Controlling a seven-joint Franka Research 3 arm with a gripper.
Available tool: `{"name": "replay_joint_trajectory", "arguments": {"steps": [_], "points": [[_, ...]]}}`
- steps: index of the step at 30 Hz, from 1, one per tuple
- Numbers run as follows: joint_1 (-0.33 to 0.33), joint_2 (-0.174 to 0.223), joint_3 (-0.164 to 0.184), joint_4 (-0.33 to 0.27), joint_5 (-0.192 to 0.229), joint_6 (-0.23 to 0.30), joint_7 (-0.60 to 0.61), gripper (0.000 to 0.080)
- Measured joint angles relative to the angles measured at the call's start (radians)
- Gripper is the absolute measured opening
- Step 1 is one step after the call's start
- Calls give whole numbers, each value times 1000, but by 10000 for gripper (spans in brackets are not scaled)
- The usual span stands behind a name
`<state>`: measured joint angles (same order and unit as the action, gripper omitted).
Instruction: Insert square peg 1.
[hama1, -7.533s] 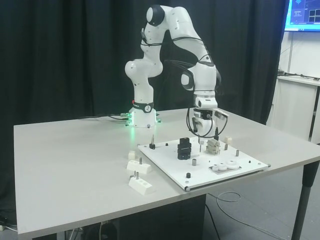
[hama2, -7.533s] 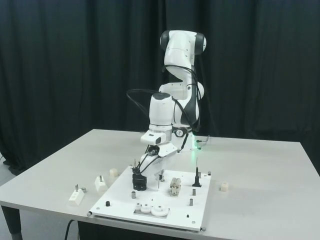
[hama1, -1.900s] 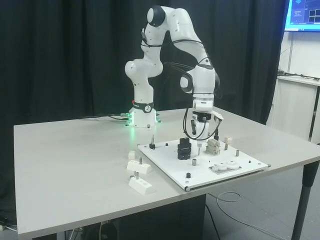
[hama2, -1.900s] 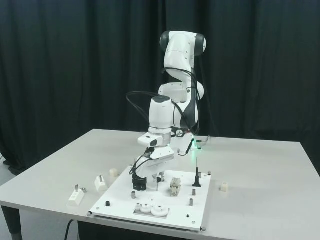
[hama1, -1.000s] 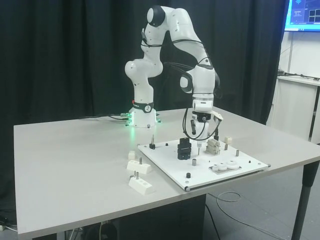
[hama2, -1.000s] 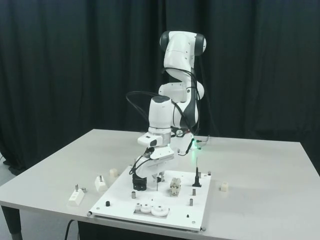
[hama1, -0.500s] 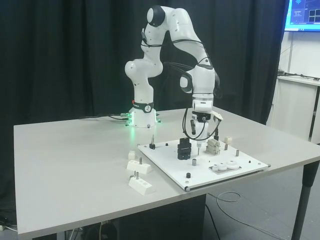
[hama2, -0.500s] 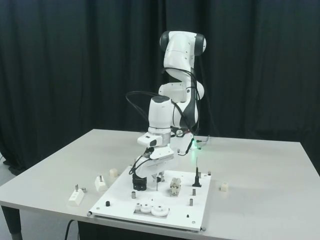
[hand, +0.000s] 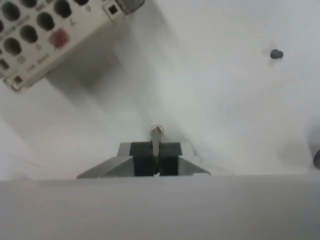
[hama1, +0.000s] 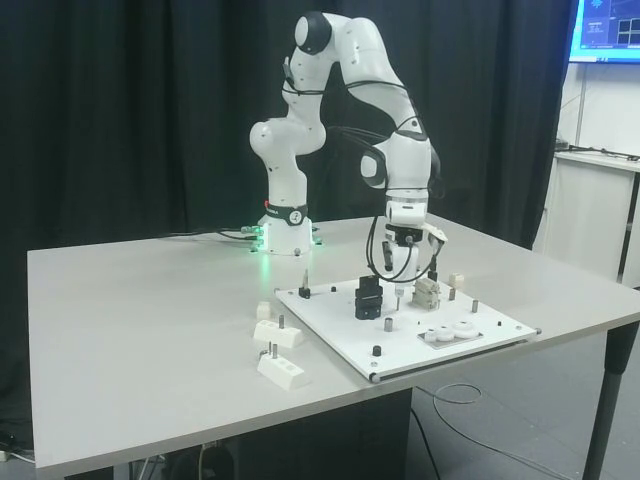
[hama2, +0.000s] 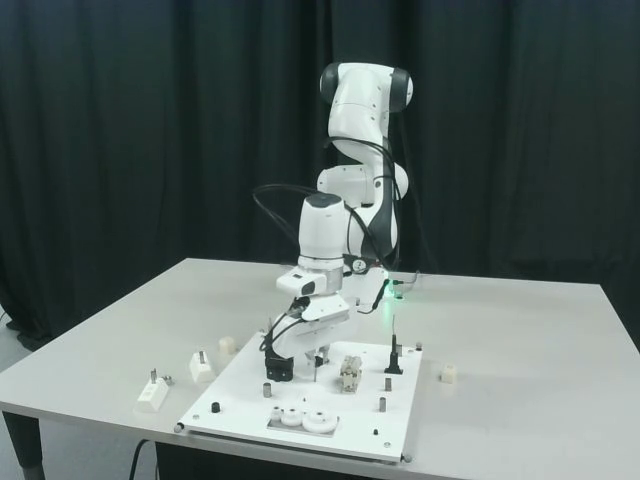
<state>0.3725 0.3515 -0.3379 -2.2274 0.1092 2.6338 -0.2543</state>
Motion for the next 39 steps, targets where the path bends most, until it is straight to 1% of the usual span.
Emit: {"name": "replay_joint_trajectory", "arguments": {"steps": [18,28,30,36,37,39], "points": [[-1,-3,0,0,-3,-6,-7,21],[-11,8,0,-1,-3,-6,-17,21],[-12,7,0,1,-3,-6,-18,620],[-15,-1,-1,8,-3,-10,-18,620],[-15,-5,-1,9,-3,-12,-18,760],[-15,-13,-1,11,-3,-19,-18,760]]}}
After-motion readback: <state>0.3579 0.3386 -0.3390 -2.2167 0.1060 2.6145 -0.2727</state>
